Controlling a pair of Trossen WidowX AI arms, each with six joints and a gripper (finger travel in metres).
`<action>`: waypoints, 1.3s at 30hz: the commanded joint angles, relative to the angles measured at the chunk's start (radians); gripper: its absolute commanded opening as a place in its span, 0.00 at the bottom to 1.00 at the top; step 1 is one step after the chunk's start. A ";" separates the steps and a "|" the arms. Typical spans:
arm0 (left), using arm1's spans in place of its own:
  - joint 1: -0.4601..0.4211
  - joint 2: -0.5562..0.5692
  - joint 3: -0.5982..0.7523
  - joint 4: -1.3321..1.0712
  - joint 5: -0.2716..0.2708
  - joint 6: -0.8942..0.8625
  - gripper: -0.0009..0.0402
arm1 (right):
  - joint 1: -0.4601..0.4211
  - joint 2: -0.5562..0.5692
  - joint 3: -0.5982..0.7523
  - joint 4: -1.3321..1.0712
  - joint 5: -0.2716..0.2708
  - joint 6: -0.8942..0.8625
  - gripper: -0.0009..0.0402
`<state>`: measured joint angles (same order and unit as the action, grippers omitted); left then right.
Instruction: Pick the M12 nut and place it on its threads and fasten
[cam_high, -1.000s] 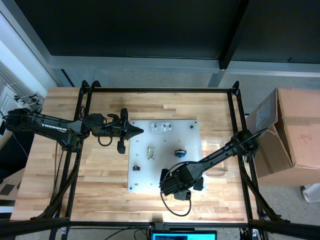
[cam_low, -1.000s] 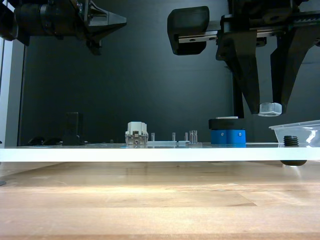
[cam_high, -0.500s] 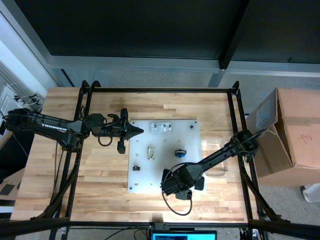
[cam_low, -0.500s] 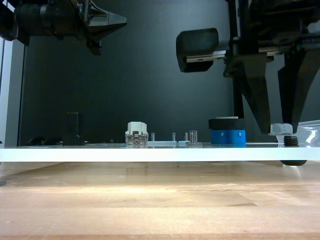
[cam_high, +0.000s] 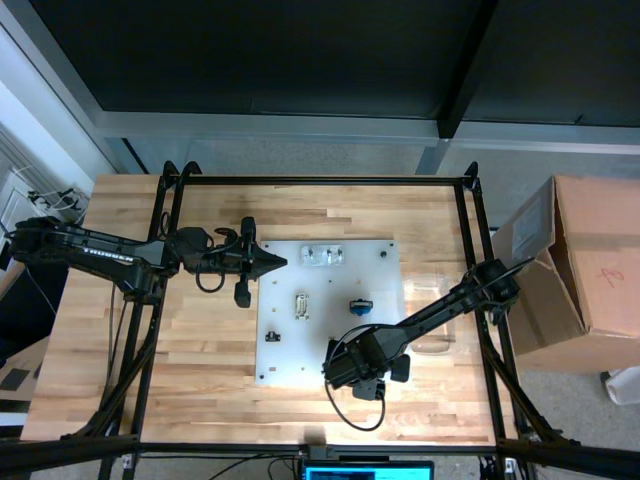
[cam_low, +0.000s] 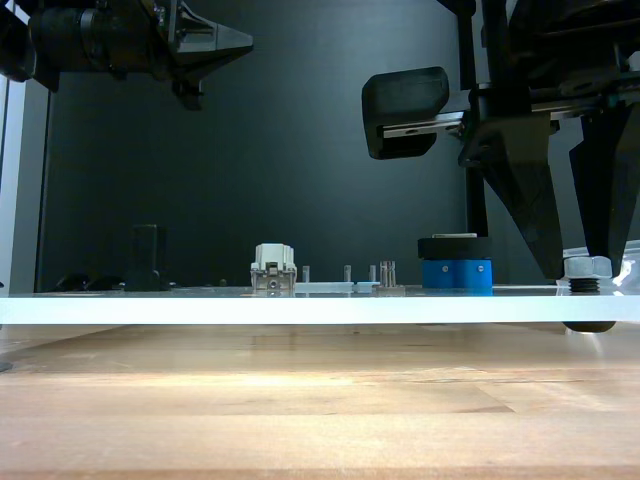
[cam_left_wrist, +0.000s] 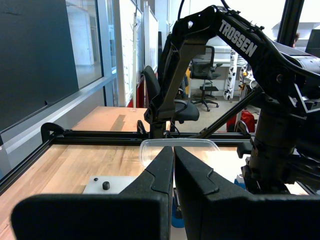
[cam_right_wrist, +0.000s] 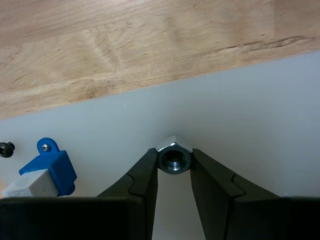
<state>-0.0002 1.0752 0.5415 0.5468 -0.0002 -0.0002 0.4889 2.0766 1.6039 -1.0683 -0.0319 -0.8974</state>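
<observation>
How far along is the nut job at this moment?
Done: the silver nut is picked, clamped in the right gripper. In hand: it hangs right at the top of the black stud, whose ribs show below it; contact cannot be told. Left: seating it and turning it down. The left gripper, shut, hovers high over the left edge of the board.

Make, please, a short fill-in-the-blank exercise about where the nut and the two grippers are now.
1. The right gripper is shut on the ___ nut.
2. In the low view, the nut sits directly ___ the black stud.
3. The left gripper, high near the left edge of the white board, has its fingers ___.

Missing words: silver; above; shut.
</observation>
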 joint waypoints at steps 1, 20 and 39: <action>0.000 0.000 0.000 0.000 0.000 0.000 0.02 | 0.002 0.003 -0.005 0.010 -0.010 0.003 0.07; 0.000 0.000 0.000 0.000 0.000 0.000 0.02 | -0.001 0.003 -0.003 0.023 -0.009 0.520 0.07; 0.000 0.000 0.000 0.000 0.000 0.000 0.02 | -0.018 0.001 -0.003 0.007 -0.010 1.321 0.07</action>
<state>-0.0002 1.0752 0.5411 0.5468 -0.0006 -0.0002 0.4728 2.0781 1.6009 -1.0485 -0.0498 0.3874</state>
